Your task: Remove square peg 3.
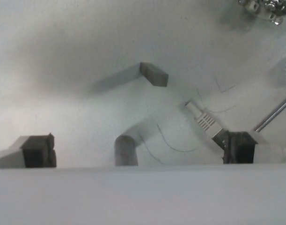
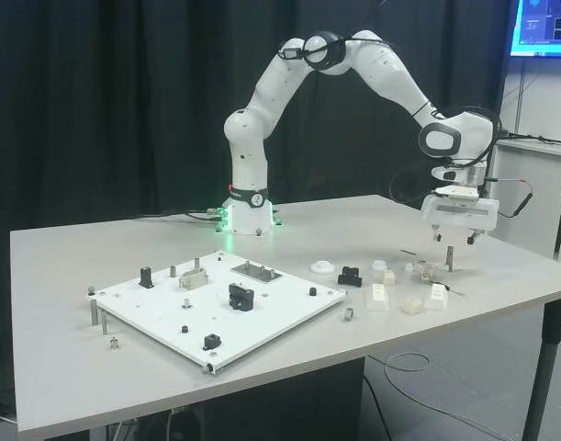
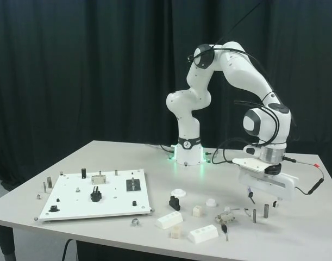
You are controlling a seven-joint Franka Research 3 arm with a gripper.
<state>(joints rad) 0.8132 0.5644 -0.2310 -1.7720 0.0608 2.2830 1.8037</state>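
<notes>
My gripper [image 1: 138,150] [image 2: 454,237] [image 3: 263,197] hangs open over the right part of the grey table, nothing held between its black fingertips [image 1: 37,151]. Below it, in the wrist view, a grey peg with a square end [image 1: 154,74] stands upright on the table. A second grey peg with a rounded top [image 1: 126,150] stands between the fingers' line, lower than them. The second room view shows two short pegs [image 3: 265,210] on the table just under the gripper. The white assembly board [image 2: 280,303] [image 3: 117,198] lies far off at the table's left.
A white cable plug [image 1: 204,119] lies beside the pegs, with a thin metal rod [image 1: 274,115] near it. White blocks [image 2: 379,297] [image 3: 202,233], a black part [image 2: 351,275] [image 3: 174,204] and a small metal fitting [image 3: 226,218] are scattered between board and gripper. Loose pegs [image 2: 98,315] stand left of the board.
</notes>
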